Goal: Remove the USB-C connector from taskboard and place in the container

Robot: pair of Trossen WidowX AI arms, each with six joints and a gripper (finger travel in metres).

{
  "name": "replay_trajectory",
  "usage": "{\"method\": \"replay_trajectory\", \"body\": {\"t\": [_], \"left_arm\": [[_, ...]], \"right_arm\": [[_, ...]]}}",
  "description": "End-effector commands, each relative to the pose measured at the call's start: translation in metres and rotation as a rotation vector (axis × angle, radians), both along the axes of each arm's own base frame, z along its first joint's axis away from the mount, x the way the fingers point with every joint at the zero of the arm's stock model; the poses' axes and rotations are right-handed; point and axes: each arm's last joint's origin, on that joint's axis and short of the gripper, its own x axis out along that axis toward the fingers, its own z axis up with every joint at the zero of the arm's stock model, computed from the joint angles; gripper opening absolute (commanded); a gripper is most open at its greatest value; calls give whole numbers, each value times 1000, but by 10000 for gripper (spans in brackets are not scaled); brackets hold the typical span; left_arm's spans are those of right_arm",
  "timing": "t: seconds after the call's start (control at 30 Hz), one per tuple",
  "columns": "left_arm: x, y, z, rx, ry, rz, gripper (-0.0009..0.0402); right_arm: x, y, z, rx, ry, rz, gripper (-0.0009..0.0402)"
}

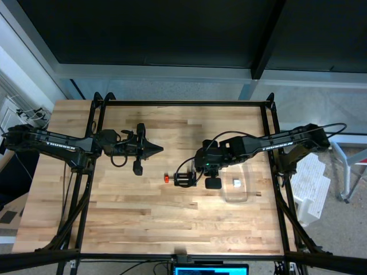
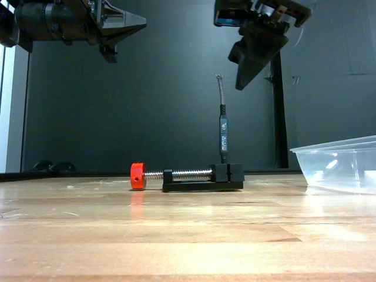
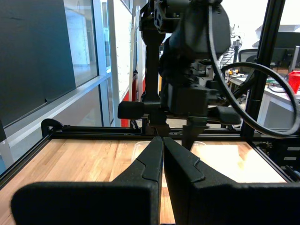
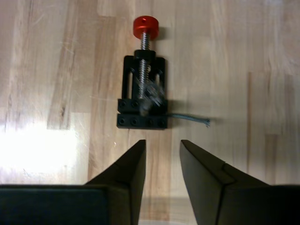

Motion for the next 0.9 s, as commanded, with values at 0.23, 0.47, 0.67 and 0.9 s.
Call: {"method": "replay_trajectory", "body": {"t": [0.23,0.47,0.67,0.9], "left_arm": [[0,0,0,0,0,0,0],[0,0,0,0,0,0,0],[0,0,0,0,0,0,0],[0,0,0,0,0,0,0]], "right_arm": [[22,7,-8,1,40,-7,149],[32,9,-20,2,74,-21,151],[33,9,-23,-19,69,-37,151],[40,10,-34,-19,88,-35,151]]}}
